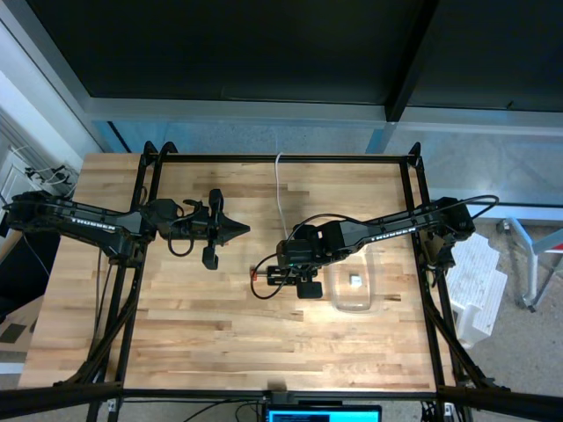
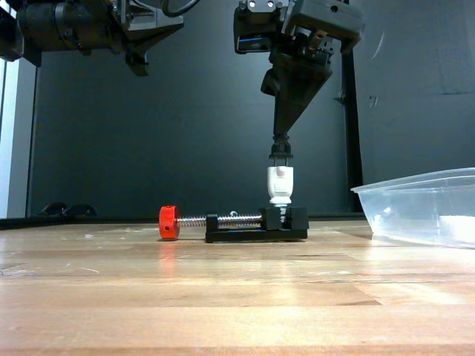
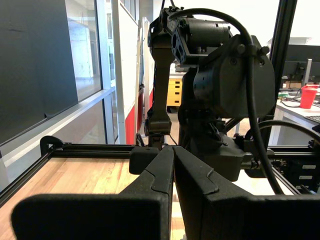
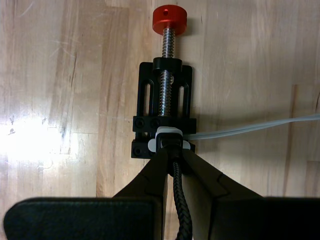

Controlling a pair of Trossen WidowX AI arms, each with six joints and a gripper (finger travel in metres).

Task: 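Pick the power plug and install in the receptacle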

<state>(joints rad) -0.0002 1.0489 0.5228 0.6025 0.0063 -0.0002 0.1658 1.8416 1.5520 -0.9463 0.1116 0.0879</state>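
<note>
One power plug, in right tool, touches receptacle; left tool aloft.

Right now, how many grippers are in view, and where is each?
2, none hidden. The left gripper hangs shut over the left half of the table. The right gripper stands over the black vise, shut on the power plug, which meets the top of the white receptacle.

A clear plastic tray sits on the wooden desk close to its right edge, roughly midway between the far and near edges. A tiny white block lies inside it. A black metal frame borders the desk. What looks like a lit blue screen shows at the near edge.
</note>
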